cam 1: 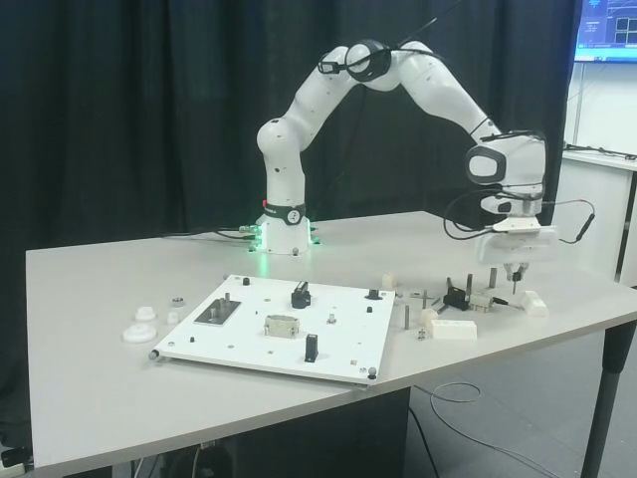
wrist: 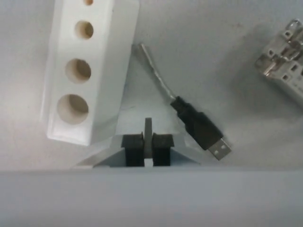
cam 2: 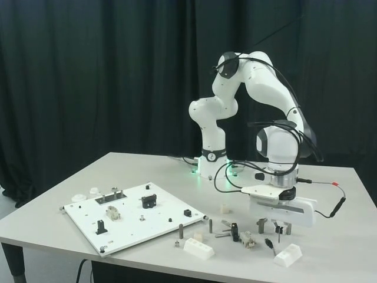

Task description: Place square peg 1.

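The white arm [cam 1: 398, 75] is reaching out over the grey table [cam 1: 100, 299], its gripper [wrist: 148, 149] pointing straight down. In the wrist view the two black pads [wrist: 134, 149] are pinching a thin grey square peg [wrist: 148, 126] between them. The peg is standing upright in the grip with its end poking out past the fingertips. Whether that end is touching the tabletop, I cannot tell.

Under the hand, a white block [wrist: 80, 71] with a row of round holes is lying just beside the peg, close but apart from it. A black USB plug [wrist: 203, 132] with its grey cable [wrist: 154, 66] is lying on the peg's other side, also apart from it. A grey-and-white connector [wrist: 286, 61] is sitting farther off, beyond the plug.

In the first room view, that holed block is showing at about five o'clock from the gripper, near the table's edge. A second white block [cam 1: 453, 329] is lying at about eight o'clock from the gripper. The big white board [cam 1: 279, 334], dotted with small black and grey fixtures, is lying well apart from the gripper, out toward nine o'clock. The arm's base [cam 1: 284, 234], glowing green at its foot, is standing at twelve o'clock from the board's middle. Small white rings [cam 1: 139, 327] are lying at nine o'clock from the board.
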### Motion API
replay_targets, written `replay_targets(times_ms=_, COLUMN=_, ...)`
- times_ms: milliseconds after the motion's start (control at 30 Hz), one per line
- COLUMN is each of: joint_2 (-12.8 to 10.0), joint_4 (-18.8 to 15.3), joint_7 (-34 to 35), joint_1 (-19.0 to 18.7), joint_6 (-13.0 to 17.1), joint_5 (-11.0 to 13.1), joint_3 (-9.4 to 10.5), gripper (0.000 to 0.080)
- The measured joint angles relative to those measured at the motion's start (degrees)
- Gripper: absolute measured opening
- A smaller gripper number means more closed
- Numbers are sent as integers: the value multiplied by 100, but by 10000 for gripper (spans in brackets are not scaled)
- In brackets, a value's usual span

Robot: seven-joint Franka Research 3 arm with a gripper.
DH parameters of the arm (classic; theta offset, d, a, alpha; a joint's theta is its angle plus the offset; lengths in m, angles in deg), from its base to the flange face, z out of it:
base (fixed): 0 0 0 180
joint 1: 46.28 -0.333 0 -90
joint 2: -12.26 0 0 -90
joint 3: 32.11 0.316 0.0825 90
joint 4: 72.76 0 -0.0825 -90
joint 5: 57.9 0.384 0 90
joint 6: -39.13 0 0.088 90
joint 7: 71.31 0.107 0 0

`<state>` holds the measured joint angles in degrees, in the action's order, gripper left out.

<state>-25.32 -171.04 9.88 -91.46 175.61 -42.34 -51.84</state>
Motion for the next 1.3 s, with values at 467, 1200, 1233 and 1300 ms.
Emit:
replay_targets(times_ms=467, joint_2=-108, joint_4=68, joint_7=-26, joint_1=-44, joint_6=0, joint_5=0, joint_3=17, gripper=34)
replay_targets(times_ms=1200, joint_2=-114, joint_4=96, joint_7=-163, joint_1=-21, joint_6=-5, joint_5=0, joint_3=19, gripper=791)
replay_targets(times_ms=1233, joint_2=-114, joint_4=97, joint_7=-163, joint_1=-20, joint_6=-5, joint_5=0, joint_3=19, gripper=791)
replay_targets(times_ms=1300, joint_2=-114, joint_4=99, joint_7=-165, joint_1=-16, joint_6=-5, joint_5=0, joint_3=17, gripper=791)
